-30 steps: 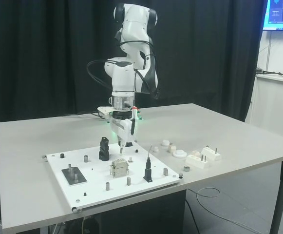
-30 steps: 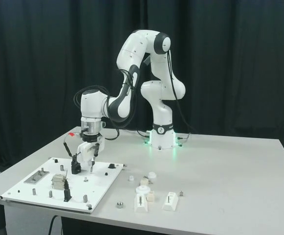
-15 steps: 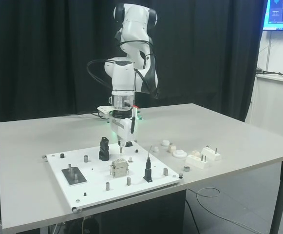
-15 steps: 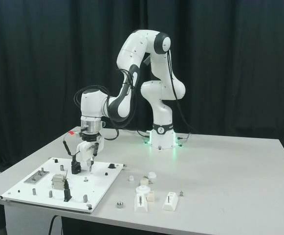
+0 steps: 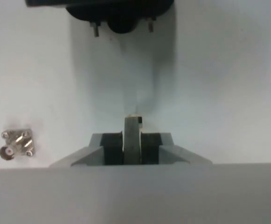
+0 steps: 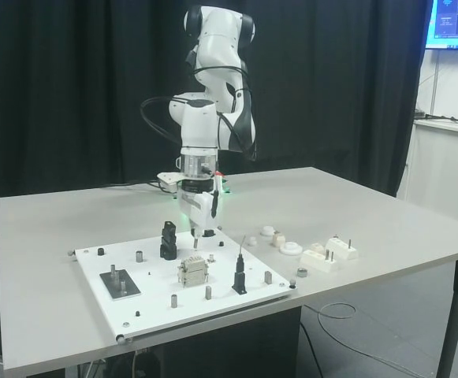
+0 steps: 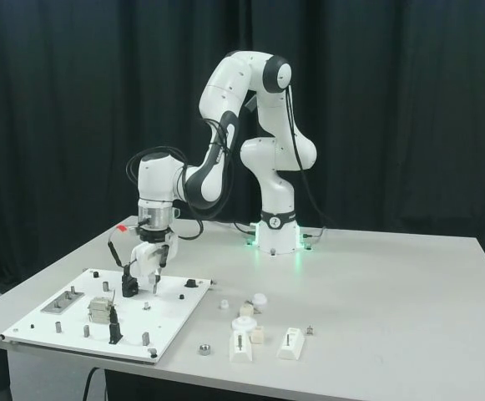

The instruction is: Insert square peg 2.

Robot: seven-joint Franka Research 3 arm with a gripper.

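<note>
**Peg gripped above the white board**

Grey tabletop (image 6: pixel 355 206), black curtain behind. Nearest, along the tabletop's front edge, sits the white assembly board (image 6: pixel 156 303) with its fixtures: a grey plate with posts (image 6: pixel 119 283), a metal multi-pin connector (image 6: pixel 191 270), a black holder with a thin rod (image 6: pixel 239 277). Toward the front right edge lie white blocks with pins (image 6: pixel 331 253) and white round parts (image 6: pixel 280 239). Further back on the board stands a black connector block (image 6: pixel 167 239), and just beside it the gripper (image 6: pixel 202 233) hangs over the board, pointing straight down. In the wrist view its fingers (image 5: pixel 111 148) are pinched narrow on the square peg (image 5: pixel 132 140), whose tip hovers above bare white board, a small coaxial socket (image 5: pixel 15 143) off to one side. Farthest back, the arm's base (image 7: pixel 276 235) stands at the tabletop's rear edge.
</note>
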